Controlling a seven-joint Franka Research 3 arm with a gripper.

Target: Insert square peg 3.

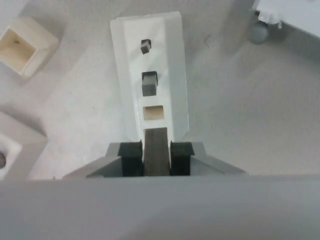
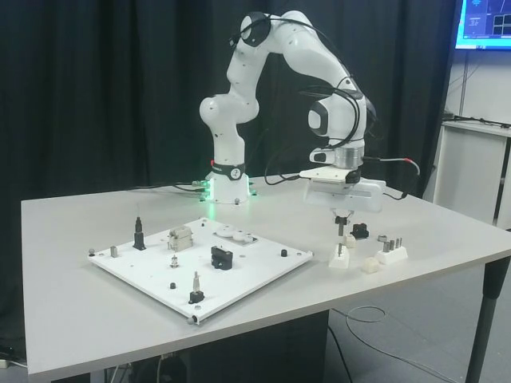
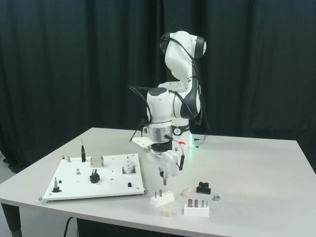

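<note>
My gripper [image 1: 156,159] is shut on a dark square peg [image 1: 156,142], which hangs upright between the black fingertips [image 1: 131,156]. Below it on the table lies a long white peg block [image 1: 172,60]. Two smaller square pegs [image 1: 149,83] stand in that block. Its empty square hole [image 1: 154,113] sits just ahead of the held peg's tip. In the first room view the gripper [image 2: 342,217] hovers a little above the block [image 2: 341,257]. The second room view shows the same gap between the peg [image 3: 162,181] and the block [image 3: 162,198].
A hollow white cube [image 1: 22,46] and another white block [image 1: 15,150] lie beside the peg block. A second white holder with pegs [image 3: 196,209], a black part [image 3: 203,188] and a small grey disc [image 3: 216,198] sit nearby. A white assembly board [image 2: 255,275] lies further off.
</note>
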